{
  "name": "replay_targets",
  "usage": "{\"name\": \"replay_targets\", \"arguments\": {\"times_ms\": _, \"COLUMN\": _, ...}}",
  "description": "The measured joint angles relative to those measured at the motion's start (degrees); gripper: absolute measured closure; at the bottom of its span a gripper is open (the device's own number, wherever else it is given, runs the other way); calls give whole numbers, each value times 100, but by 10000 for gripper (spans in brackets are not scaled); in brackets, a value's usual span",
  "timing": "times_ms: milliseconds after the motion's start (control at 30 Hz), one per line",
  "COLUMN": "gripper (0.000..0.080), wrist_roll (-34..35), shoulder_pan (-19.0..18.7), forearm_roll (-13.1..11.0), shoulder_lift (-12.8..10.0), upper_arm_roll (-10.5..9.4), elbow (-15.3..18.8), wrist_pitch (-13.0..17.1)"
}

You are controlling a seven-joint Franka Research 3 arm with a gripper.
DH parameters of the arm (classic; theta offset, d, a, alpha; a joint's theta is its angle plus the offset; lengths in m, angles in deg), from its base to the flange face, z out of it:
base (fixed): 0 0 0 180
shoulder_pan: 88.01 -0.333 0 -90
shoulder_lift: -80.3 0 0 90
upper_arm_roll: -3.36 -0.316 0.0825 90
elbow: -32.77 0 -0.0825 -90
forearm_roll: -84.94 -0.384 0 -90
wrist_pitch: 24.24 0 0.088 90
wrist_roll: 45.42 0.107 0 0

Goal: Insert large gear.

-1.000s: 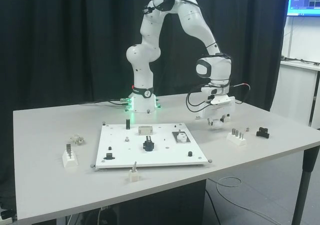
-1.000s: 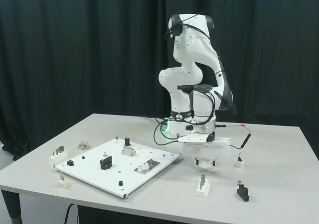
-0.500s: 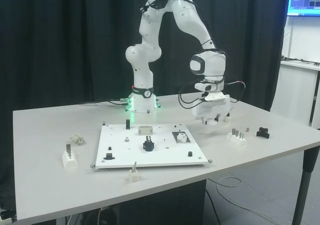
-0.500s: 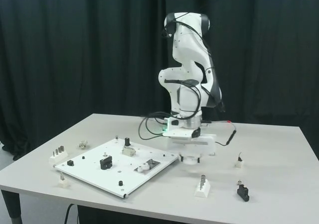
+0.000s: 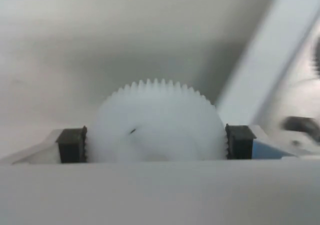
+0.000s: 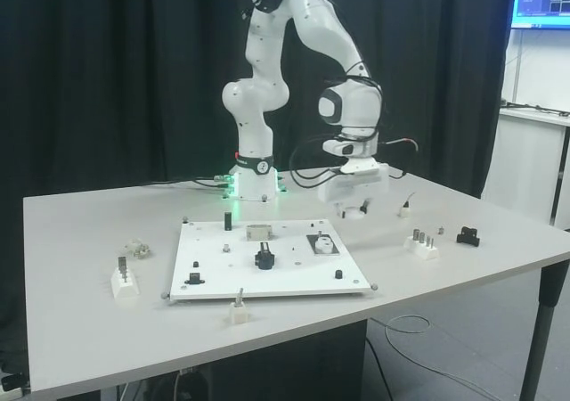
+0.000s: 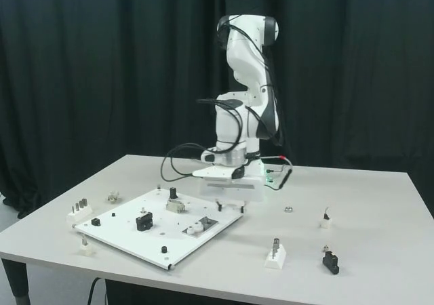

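Observation:
The large white gear [image 5: 157,122] fills the wrist view, its toothed rim clamped between two black finger pads [image 5: 71,145]. My gripper [image 5: 156,144] is shut on it. From the room cameras the gripper [image 6: 354,207] hangs a little above the table at the far right edge of the white assembly board [image 6: 294,272], fingers pointing down. Below the fingers the gear [image 7: 231,207] shows only as a small white shape over the edge of the board [image 7: 173,247]. A grey plate carrying a small white round part [image 6: 324,243] lies on the board just in front of the gripper.
Black fixtures and pegs stand on the board. To the right lie a white peg stand [image 6: 421,243], a black part [image 6: 468,236] and a small piece [image 6: 405,209]. A white block [image 6: 125,281] and a small part [image 6: 135,248] sit left; another block [image 6: 238,310] is in front.
The arm has swung from the table's right side toward the board, carrying the gear, and has risen slightly. The gripper stays shut on the gear.

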Motion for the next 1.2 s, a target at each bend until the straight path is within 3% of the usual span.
{"name": "replay_targets", "arguments": {"times_ms": 233, "gripper": 209, "wrist_roll": -318, "shoulder_pan": 121, "forearm_roll": 0, "shoulder_lift": 22, "upper_arm_roll": 213, "elbow": -74, "wrist_pitch": -236}}
{"name": "replay_targets", "arguments": {"times_ms": 500, "gripper": 209, "wrist_roll": -541, "shoulder_pan": 232, "forearm_roll": -1, "shoulder_lift": 17, "upper_arm_roll": 314, "elbow": -104, "wrist_pitch": -403}}
{"name": "replay_targets", "arguments": {"times_ms": 1200, "gripper": 209, "wrist_roll": -892, "shoulder_pan": 409, "forearm_roll": -8, "shoulder_lift": -189, "upper_arm_roll": 366, "elbow": -104, "wrist_pitch": -338}}
